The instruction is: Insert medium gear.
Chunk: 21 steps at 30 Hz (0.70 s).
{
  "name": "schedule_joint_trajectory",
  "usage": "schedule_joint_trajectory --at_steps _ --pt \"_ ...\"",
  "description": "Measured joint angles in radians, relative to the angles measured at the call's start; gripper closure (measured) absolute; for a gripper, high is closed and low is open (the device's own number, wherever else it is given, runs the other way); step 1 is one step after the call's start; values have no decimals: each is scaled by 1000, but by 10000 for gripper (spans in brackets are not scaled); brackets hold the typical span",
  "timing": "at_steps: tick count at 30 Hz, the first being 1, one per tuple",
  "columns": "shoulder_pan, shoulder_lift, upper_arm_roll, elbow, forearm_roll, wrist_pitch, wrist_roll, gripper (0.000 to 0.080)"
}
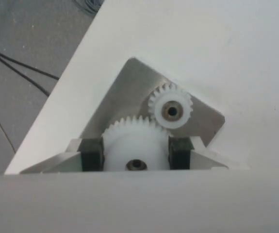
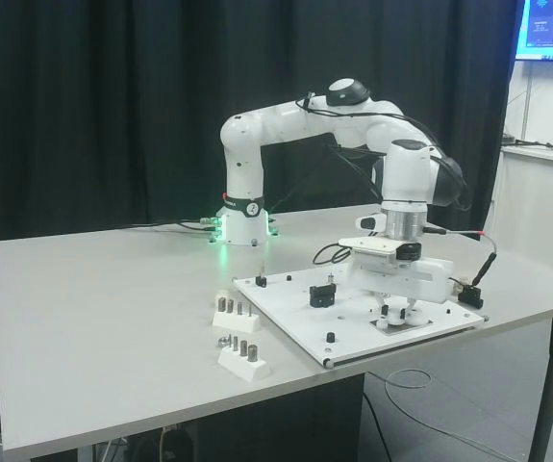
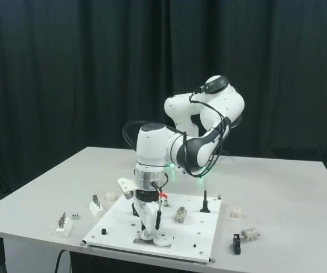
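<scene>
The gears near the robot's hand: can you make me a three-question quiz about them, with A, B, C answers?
1. Where is the medium gear?
A. Between the end effector's two black pads
B. Lying on the floor
C. On top of the robot's base

2. How many white gears show in the wrist view?
A. Five
B. Two
C. None

3. What state is the small gear in?
A. Hanging in the air
B. Broken in halves
C. Sitting flat on the grey metal plate with its teeth next to the medium gear's teeth

Answers:
1. A, the black pads press the gear's two sides in the wrist view.
2. B, only the small gear and the medium gear appear there.
3. C, it lies flat on the plate set into the white board, whole and beside the bigger gear.
</scene>
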Motion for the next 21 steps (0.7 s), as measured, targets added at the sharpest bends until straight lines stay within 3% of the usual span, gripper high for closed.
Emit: schedule_joint_trajectory --at_steps 21 --pt "2 1 0 0 -2 17 -34 519"
